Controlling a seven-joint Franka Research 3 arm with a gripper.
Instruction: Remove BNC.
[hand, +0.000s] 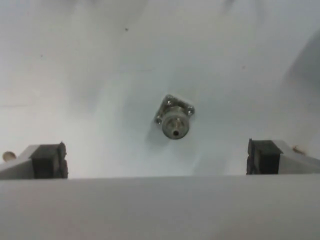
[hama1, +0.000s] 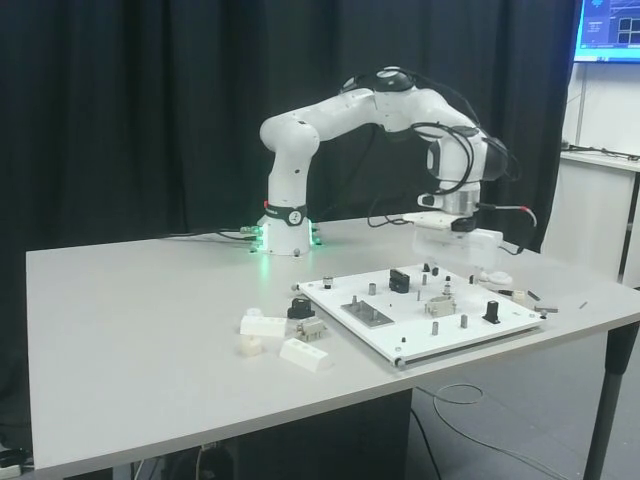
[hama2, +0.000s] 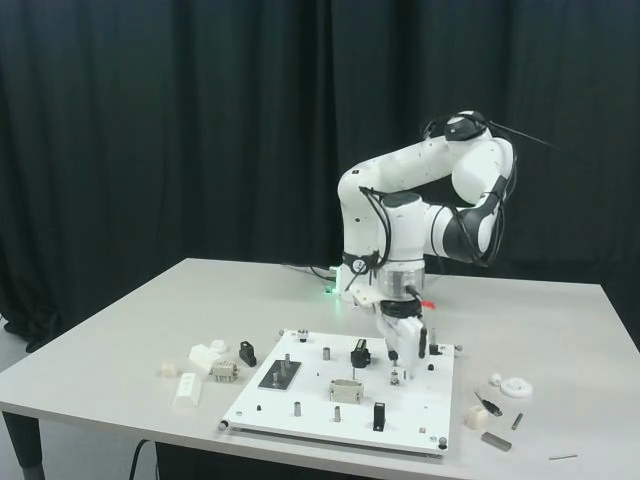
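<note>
The white robot arm (hama2: 420, 200) bends over a white board (hama2: 300, 410) that lies on the grey table (hama1: 130, 330). Its gripper (hand: 157, 159) hangs just above the board, and the two black finger pads (hand: 48, 161) are wide apart with nothing between them. In the wrist view, a BNC connector (hand: 174, 120) sits on the board below the gripper. It is a small round metal plug on a square plate with a screw at each corner. It stands in the gap between the two pads, and the pads do not touch it. In the second room view, the gripper (hama2: 403, 352) is over the far right part of the board, near a black block (hama2: 360, 353). More small parts stand on the board, such as a grey flat plate (hama2: 280, 375) and another black block (hama2: 380, 415) near the front edge. Off the board, on the table, lie some white blocks (hama1: 265, 330) and a small black piece (hama1: 300, 308). On the other side of the board lie a white gear (hama2: 517, 388) and a few small bits. The arm's base (hama1: 283, 235) shows green lights. Black curtains (hama2: 150, 130) hang behind the table.
</note>
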